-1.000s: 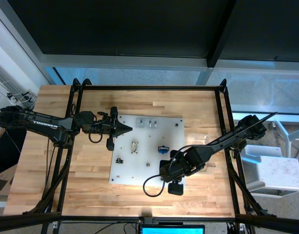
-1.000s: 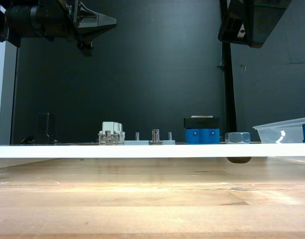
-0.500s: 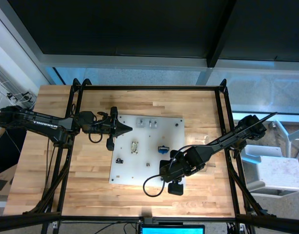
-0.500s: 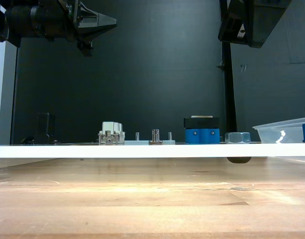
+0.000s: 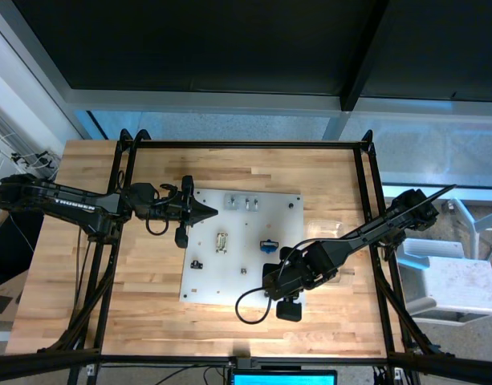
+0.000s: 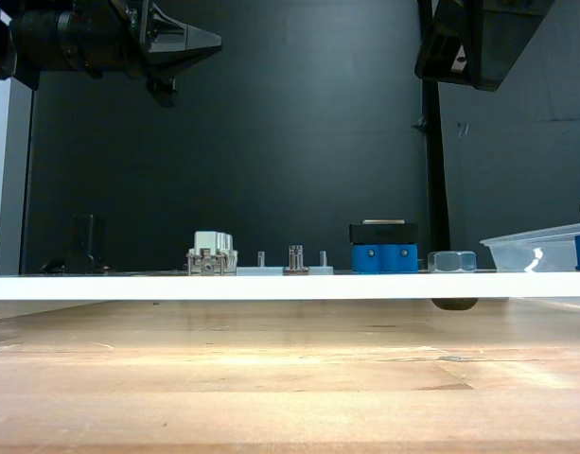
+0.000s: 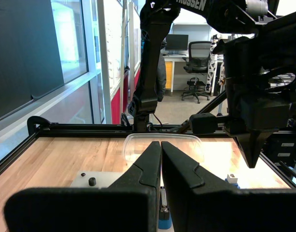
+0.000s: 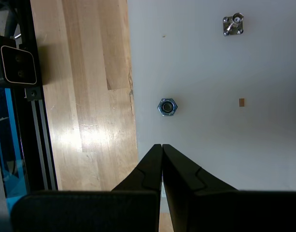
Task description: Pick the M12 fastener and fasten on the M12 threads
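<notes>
The left gripper [image 5: 212,212] is held in the air over the far left edge of the white board [image 5: 229,285], pointing right. In the left wrist view its fingers [image 7: 147,166] are seen pressed together with nothing between them.

The right gripper [image 8: 162,146] is held above the board's near right part, pointing straight down. Its fingers [image 8: 145,174] are likewise closed against each other and nothing is gripped.

The nut [image 8: 162,107] is seen in the right wrist view just inside the board's near edge. It lies flat on the white surface, with the dark end of the stud [image 8: 167,107] showing in its bore. In the low view the nut is seen seated at board level, just right of the blue connector [image 6: 384,257]. No ribs are shown beneath it, so it is taken to be on its stud and run down. The nut is not touched by the right gripper, which is well above it. In the high view the nut is hidden under that gripper.

A clear tray [image 5: 326,227] is set on the table [image 5: 149,321] just right of the board. In the low view it appears behind and to the right of the nut. A small silver connector [image 8: 233,24] is fixed on the board to the left of the nut.
</notes>
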